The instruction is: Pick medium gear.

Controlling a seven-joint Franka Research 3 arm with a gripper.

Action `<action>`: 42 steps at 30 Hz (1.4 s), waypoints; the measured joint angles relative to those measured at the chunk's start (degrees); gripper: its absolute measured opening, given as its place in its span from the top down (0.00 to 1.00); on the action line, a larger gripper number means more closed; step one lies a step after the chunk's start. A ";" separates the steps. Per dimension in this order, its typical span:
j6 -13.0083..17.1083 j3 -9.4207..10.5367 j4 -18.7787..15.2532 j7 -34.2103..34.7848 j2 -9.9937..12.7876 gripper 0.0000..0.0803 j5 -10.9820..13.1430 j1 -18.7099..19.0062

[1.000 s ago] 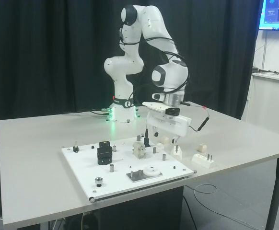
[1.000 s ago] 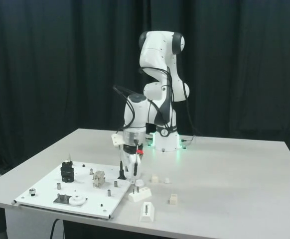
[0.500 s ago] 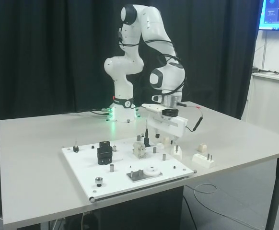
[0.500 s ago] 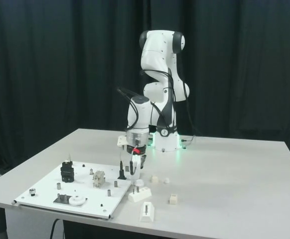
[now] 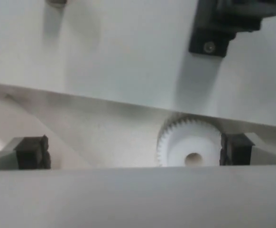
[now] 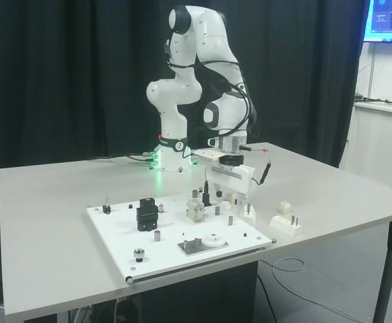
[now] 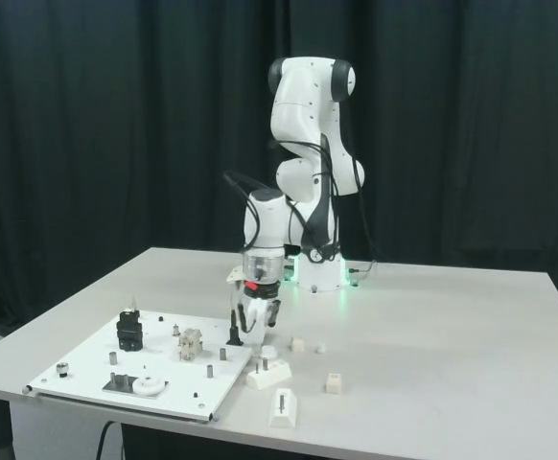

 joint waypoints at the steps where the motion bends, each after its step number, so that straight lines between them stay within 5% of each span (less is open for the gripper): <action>1: 0.14 -0.05 -0.22 -0.08 -0.05 0.00 0.25 0.00; 42: -0.36 0.04 -2.11 -2.47 0.20 0.00 2.38 2.05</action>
